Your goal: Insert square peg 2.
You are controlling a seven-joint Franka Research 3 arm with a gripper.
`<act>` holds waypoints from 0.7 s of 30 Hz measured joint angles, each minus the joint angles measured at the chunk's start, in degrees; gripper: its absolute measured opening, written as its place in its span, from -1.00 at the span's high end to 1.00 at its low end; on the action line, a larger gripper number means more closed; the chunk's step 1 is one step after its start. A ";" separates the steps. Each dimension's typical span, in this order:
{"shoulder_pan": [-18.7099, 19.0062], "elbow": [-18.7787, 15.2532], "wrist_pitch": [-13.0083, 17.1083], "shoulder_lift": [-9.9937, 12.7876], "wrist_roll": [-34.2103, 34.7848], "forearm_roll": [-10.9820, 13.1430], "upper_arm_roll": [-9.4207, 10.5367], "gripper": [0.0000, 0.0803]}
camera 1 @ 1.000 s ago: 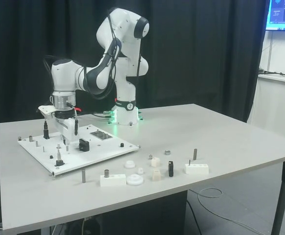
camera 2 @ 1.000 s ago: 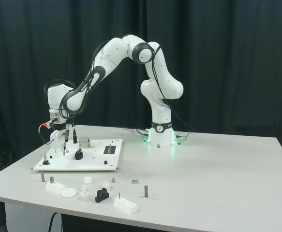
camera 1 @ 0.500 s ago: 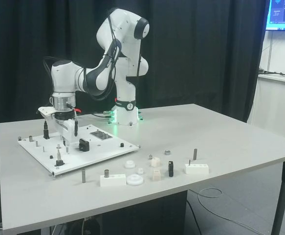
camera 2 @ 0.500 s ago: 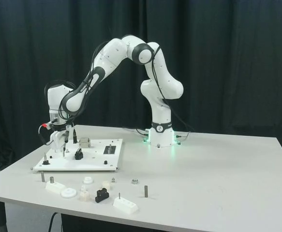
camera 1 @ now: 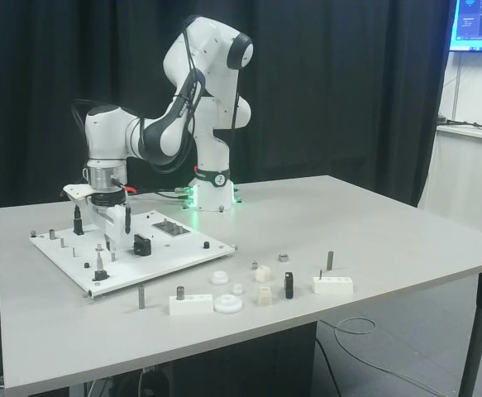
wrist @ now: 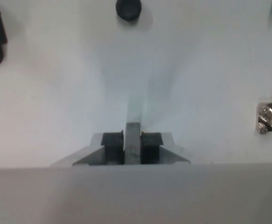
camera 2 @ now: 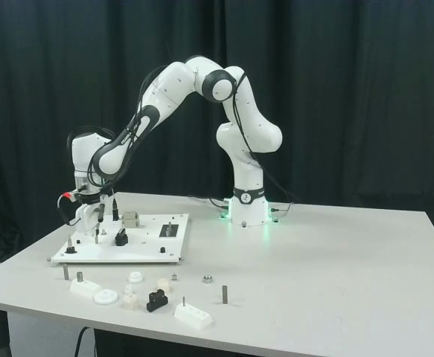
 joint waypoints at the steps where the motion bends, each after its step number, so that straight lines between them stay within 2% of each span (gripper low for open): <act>1: -0.01 0.03 0.00 0.02 -0.04 0.03 0.00 0.81; 21: -0.32 0.10 -1.45 -0.02 -0.36 0.05 -0.30 0.81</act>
